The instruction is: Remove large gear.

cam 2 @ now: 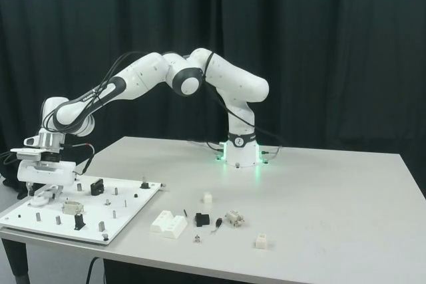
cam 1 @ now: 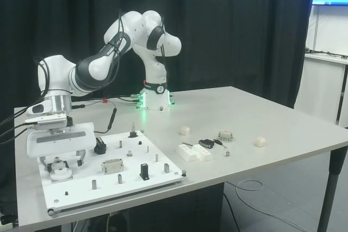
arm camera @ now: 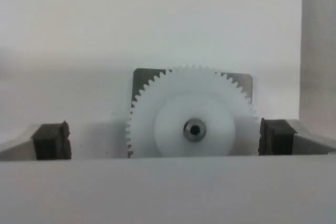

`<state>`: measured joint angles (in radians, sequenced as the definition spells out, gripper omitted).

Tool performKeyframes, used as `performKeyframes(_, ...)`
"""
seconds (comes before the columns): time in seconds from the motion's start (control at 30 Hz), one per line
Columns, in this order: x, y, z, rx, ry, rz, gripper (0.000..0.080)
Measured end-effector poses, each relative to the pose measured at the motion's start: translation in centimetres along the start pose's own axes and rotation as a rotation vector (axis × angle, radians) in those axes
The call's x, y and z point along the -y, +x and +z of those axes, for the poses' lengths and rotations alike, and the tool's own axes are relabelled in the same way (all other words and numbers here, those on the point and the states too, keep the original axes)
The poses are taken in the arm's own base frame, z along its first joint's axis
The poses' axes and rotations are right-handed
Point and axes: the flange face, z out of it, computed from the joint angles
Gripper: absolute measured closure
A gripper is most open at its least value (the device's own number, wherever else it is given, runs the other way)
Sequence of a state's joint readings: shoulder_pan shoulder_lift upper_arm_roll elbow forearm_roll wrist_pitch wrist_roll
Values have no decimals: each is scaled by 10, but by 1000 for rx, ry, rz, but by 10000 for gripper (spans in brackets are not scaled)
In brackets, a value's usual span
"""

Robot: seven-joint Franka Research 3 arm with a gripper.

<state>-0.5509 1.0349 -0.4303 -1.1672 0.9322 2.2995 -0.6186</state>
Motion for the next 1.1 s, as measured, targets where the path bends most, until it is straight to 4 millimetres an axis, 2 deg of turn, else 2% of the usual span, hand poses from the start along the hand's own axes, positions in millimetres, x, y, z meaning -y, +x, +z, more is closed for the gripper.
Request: performKeyframes(1.1, -12, -6, 9, -8, -12, 22, 3)
